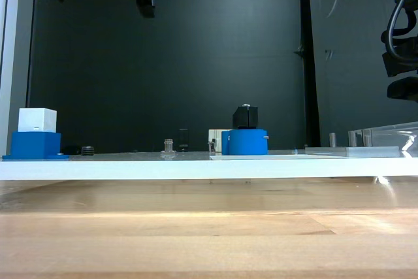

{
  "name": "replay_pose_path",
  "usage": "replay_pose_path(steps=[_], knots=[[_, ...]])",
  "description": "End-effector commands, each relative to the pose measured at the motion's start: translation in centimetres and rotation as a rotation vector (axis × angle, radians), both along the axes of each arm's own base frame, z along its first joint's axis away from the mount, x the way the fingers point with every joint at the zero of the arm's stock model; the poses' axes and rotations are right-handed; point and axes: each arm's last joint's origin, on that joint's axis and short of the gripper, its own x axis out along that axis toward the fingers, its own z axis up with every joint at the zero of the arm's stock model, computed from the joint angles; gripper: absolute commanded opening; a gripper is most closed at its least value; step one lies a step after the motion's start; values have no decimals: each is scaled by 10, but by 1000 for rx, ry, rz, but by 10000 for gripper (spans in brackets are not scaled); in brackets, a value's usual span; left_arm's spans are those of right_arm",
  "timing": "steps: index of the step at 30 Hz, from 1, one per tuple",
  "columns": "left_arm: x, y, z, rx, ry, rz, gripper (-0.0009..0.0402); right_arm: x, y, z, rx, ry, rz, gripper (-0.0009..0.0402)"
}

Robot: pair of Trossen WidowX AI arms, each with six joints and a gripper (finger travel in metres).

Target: Pick the 16mm cylinder and install on the taskboard

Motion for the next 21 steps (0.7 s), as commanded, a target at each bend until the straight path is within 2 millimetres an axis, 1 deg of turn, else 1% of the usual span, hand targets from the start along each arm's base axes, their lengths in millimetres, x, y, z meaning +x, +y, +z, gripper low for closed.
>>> replay_pose_path(steps=[1, 10, 21], knots=[[0, 0, 0, 0, 0, 0, 1, 0, 0, 0, 1, -5, 1, 134], [0, 0, 0, 0, 0, 0, 1, 1, 1, 0, 2, -9, 1, 104], [0, 0, 0, 0, 0, 0, 1, 1, 1, 1, 4, -11, 3, 40]])
